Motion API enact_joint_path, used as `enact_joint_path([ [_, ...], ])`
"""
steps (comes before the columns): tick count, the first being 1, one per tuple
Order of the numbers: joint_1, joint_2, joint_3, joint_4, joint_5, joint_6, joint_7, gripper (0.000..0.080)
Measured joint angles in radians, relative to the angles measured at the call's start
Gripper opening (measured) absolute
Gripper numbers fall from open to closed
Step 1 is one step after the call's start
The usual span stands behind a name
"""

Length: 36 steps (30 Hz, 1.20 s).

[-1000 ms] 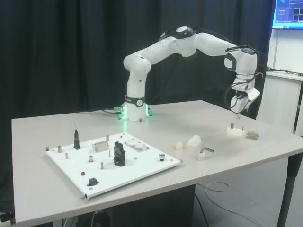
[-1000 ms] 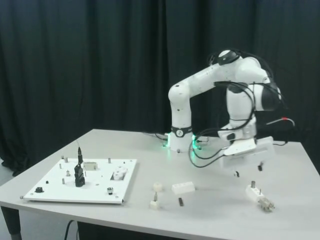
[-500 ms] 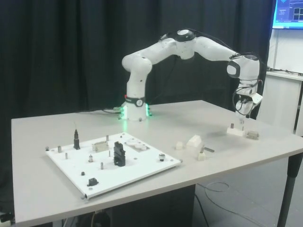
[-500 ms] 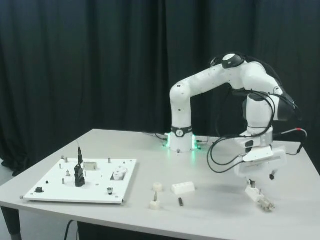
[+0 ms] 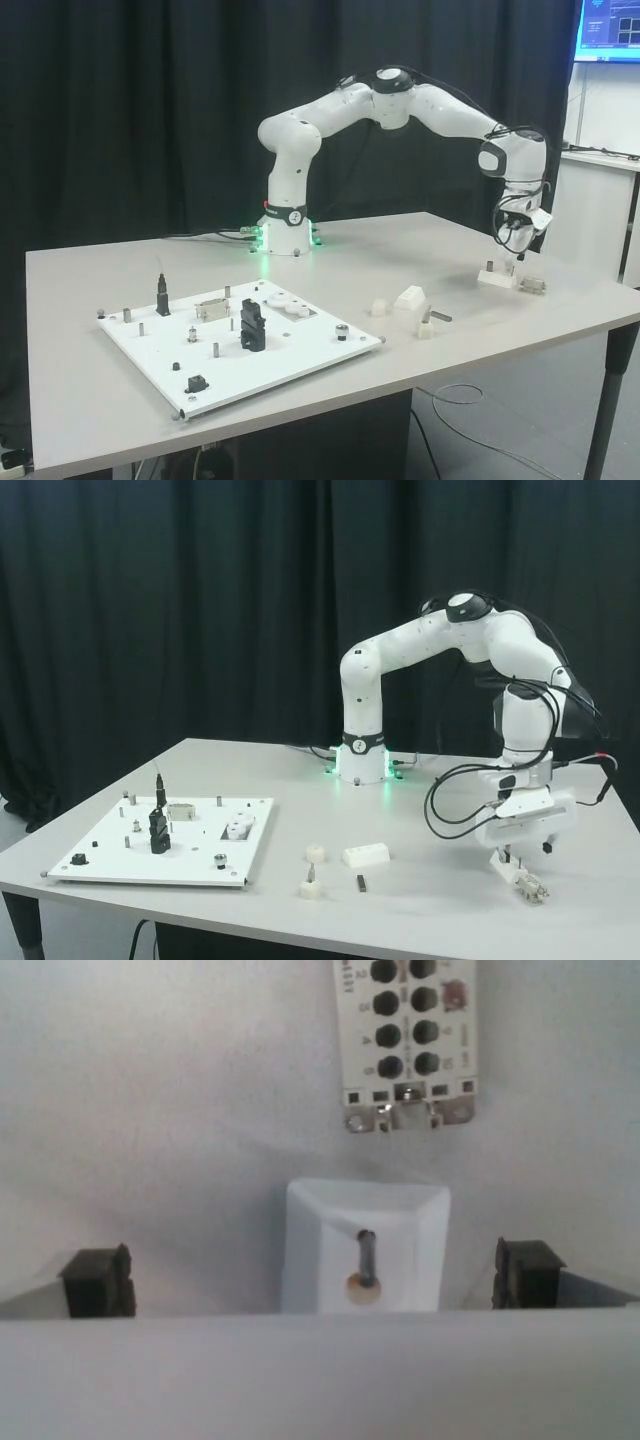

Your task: Pick round peg 1.

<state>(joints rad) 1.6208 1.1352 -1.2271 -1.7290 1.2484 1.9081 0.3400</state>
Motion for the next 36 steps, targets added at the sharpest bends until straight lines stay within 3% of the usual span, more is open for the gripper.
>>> enact_joint_path([
  [25,0.000,0.029,0.032,0.000,-0.003,0.062,0.000,0.0800],
  [26,0.000,0.029,0.032,0.000,-0.003,0.063,0.000,0.0663],
  [35,0.000,0.031,0.032,-0.001,-0.008,0.063,-0.002,0.0663],
  [36,0.000,0.031,0.032,-0.001,-0.009,0.063,-0.002,0.0299],
])
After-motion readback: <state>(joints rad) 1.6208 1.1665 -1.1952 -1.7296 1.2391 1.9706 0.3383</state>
